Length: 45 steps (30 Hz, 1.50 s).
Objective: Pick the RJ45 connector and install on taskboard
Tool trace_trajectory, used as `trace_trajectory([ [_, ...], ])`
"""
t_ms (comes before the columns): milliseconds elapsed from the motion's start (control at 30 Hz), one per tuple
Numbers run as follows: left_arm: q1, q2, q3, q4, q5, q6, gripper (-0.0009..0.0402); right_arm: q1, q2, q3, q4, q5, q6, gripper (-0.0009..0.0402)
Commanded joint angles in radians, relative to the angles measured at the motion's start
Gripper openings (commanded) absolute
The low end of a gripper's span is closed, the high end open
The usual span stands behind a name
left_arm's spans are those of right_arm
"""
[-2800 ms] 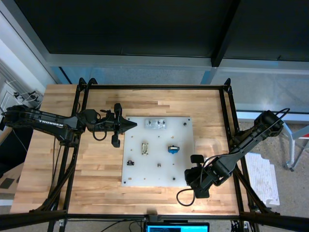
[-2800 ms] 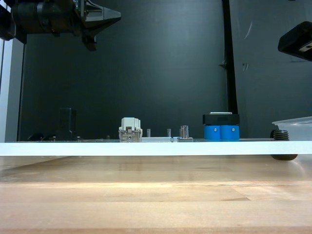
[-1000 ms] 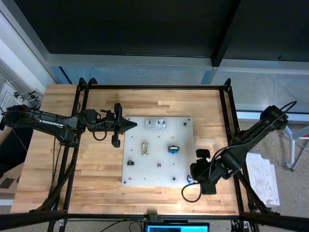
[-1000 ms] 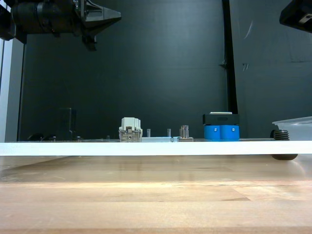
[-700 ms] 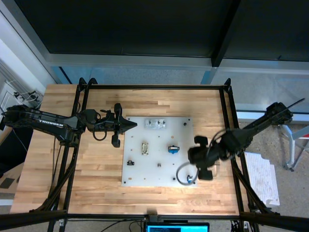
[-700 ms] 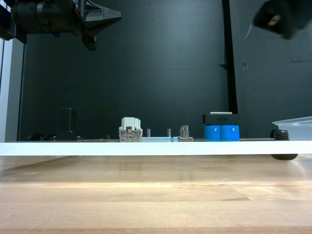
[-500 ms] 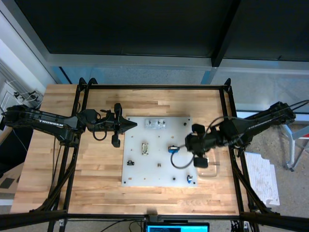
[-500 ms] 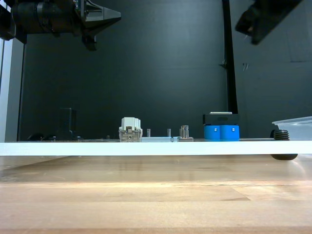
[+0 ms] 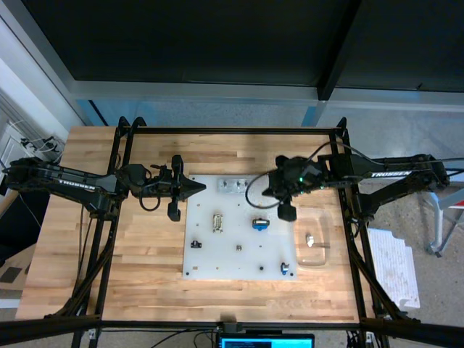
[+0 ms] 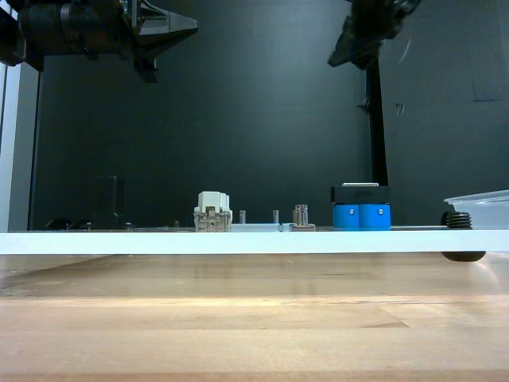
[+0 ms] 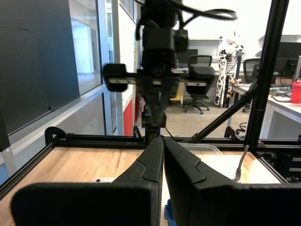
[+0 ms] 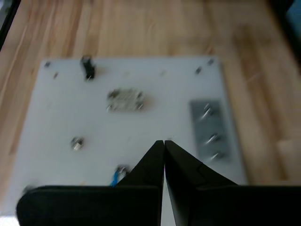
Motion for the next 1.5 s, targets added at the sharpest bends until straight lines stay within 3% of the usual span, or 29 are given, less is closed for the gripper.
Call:
trace_trajectory([
  [33,0.000,0.000,0.000,0.000,0.000,0.000,0.0000,-0.036,-0.002,-0.008,0.090,-0.023,-0.026,0.0000],
  [167,0.000,0.000,0.000,0.000,0.000,0.000,0.0000,-0.075,-0.013,-0.048,0.242,-0.116,-0.033,0.0000],
  [233,0.000,0.000,0.000,0.000,0.000,0.000,0.0000,-0.090,-0.019,-0.073,0.320,-0.129,-0.034,0.0000],
  [567,0.000,0.000,0.000,0.000,0.000,0.000,0.0000,-0.097,-0.074,-0.214,0.650,-0.128,-0.045,0.0000],
  [867,0.000,0.000,0.000,0.000,0.000,0.000,0.0000,-0.098,-0.110,-0.382,0.966,-0.126,0.012,0.0000],
  [1033,0.000,0.000,0.000,0.000,0.000,0.000,0.0000,-0.098,-0.112,-0.439,1.050,-0.132,0.082,0.0000],
  [1500,0.000,0.000,0.000,0.000,0.000,0.000,0.0000,-0.065,-0.119,-0.532,1.165,-0.130,0.072,0.0000],
])
